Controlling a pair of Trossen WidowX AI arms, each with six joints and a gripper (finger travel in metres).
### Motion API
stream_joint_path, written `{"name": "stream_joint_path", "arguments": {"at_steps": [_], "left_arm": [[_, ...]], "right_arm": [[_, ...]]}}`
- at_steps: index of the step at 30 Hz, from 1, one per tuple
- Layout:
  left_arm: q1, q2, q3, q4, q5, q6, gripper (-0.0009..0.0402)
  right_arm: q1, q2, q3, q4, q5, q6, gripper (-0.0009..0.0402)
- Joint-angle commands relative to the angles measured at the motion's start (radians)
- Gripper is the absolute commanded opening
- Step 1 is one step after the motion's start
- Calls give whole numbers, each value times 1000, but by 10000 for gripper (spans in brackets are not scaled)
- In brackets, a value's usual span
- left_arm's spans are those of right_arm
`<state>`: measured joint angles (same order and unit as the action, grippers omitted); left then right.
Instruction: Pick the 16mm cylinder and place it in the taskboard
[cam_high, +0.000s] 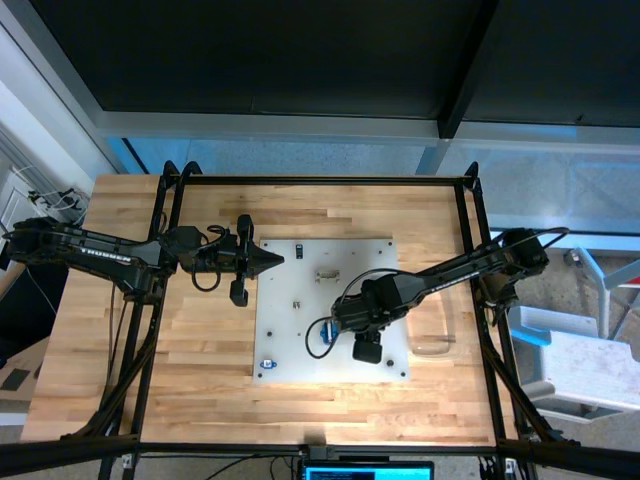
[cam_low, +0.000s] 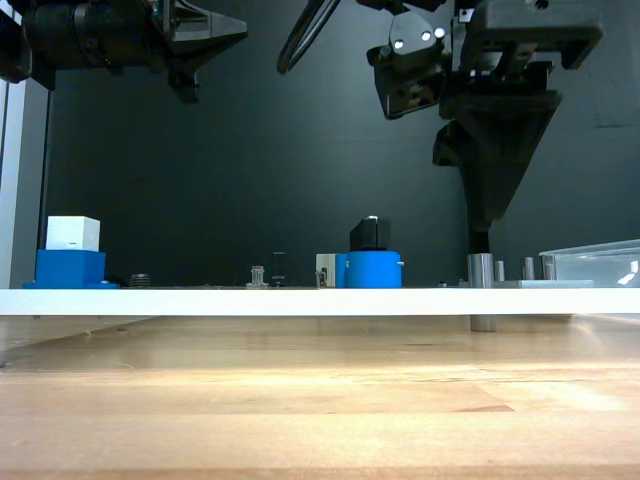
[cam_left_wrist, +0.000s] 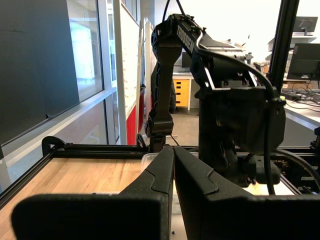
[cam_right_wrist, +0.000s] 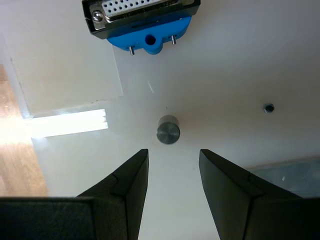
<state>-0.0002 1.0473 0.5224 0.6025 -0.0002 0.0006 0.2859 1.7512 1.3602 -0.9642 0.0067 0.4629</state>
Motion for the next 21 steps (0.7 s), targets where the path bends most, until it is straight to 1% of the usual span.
{"name": "stream_joint_path", "arguments": {"at_steps": [1, 10, 21], "left_arm": [[0, 0, 0, 0, 0, 0, 0], [0, 0, 0, 0, 0, 0, 0], [0, 0, 0, 0, 0, 0, 0]], "right_arm": [[0, -25, 0, -10, 2, 0, 139], [0, -80, 0, -30, 2, 0, 140], [0, -89, 0, -29, 1, 0, 139]]}}
